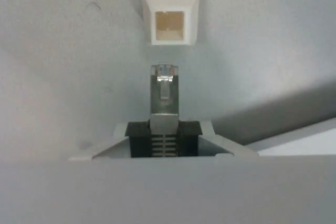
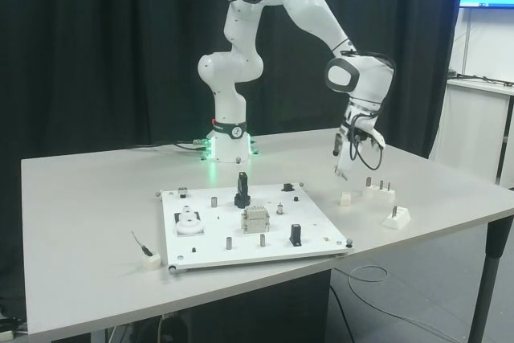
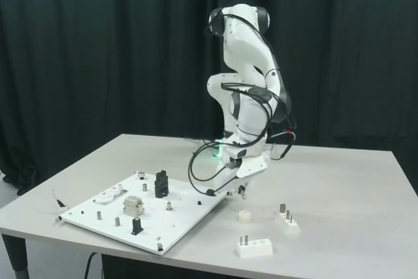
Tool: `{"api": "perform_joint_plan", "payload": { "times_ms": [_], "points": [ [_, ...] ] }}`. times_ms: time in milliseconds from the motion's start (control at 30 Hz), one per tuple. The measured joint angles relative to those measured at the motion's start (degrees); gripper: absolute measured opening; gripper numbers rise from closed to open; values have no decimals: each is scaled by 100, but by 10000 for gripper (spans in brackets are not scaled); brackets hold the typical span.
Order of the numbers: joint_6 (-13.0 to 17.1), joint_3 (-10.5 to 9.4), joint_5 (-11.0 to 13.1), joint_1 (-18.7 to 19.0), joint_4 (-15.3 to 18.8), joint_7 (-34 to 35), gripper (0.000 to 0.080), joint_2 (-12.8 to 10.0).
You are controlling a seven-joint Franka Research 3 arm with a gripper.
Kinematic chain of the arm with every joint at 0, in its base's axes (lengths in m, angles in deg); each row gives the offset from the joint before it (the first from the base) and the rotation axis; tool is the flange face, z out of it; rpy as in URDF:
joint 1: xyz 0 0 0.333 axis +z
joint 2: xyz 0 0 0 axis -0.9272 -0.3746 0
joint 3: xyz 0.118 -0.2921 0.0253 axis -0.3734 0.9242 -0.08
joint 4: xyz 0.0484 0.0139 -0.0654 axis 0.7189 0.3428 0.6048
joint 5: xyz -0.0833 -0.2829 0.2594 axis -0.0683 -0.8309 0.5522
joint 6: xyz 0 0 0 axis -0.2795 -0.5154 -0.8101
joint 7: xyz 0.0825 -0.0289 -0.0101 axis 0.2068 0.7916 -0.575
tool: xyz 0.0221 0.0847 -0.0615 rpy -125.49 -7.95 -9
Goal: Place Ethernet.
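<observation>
My gripper is shut on an Ethernet plug, whose clear tip sticks out past the black pads. Beyond the tip, apart from it, a small white socket block sits on the grey table with its square opening facing up. In the first room view the gripper hangs just above and slightly left of that block, right of the white board. The second room view shows the gripper a little above the block, with a black cable looping from it.
The white board carries several black and grey fixtures on the left. Two white pin holders stand on the table right of the socket block. A small white piece with a wire lies near the board's left front corner.
</observation>
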Motion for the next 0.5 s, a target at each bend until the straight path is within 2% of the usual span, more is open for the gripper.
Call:
{"api": "perform_joint_plan", "payload": {
  "times_ms": [500],
  "points": [
    [-315, 0, 0, -3, -198, 101, 100, 65]
  ]
}}
